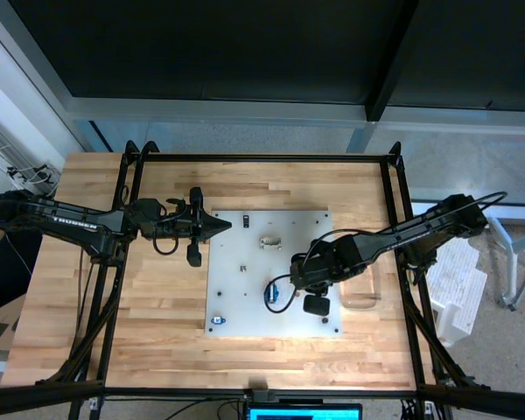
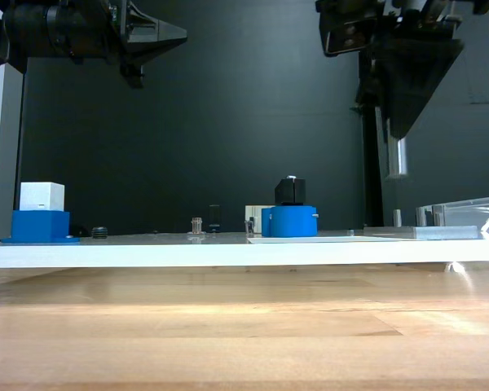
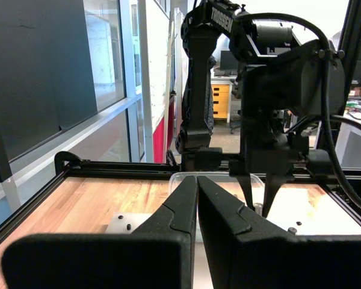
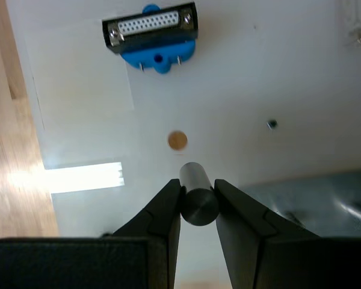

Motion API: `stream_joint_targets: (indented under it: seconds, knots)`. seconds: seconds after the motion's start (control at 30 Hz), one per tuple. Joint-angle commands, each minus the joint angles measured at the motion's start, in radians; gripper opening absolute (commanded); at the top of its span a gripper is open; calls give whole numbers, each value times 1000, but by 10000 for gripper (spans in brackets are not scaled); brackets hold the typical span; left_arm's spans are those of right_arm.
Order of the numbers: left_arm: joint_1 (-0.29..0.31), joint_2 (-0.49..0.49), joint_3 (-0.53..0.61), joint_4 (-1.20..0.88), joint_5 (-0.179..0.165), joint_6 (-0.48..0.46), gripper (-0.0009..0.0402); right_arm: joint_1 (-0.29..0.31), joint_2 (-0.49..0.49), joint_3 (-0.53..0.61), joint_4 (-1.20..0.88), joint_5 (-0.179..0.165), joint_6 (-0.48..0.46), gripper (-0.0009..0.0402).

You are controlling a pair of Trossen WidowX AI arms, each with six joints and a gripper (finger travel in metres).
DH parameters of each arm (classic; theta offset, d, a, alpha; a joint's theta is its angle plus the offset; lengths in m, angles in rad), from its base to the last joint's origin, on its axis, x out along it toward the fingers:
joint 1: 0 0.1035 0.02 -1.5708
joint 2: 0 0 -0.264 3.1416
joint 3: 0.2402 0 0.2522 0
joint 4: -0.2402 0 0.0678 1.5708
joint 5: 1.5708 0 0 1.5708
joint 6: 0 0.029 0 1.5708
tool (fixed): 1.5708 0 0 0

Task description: Remove the 16mm cylinder and place in the container

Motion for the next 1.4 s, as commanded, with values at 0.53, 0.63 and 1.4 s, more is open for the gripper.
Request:
stream_joint_targets:
  seconds: [0.53,0.63,1.4]
  knots:
    - [0,0,0,0,0,0,0,113,-373,-288,-134,35,72,8]
    - [0,0,0,0,0,0,0,143,-430,-356,-157,34,103,8]
    - [0,0,0,0,0,0,0,158,-473,-488,-109,45,154,168]
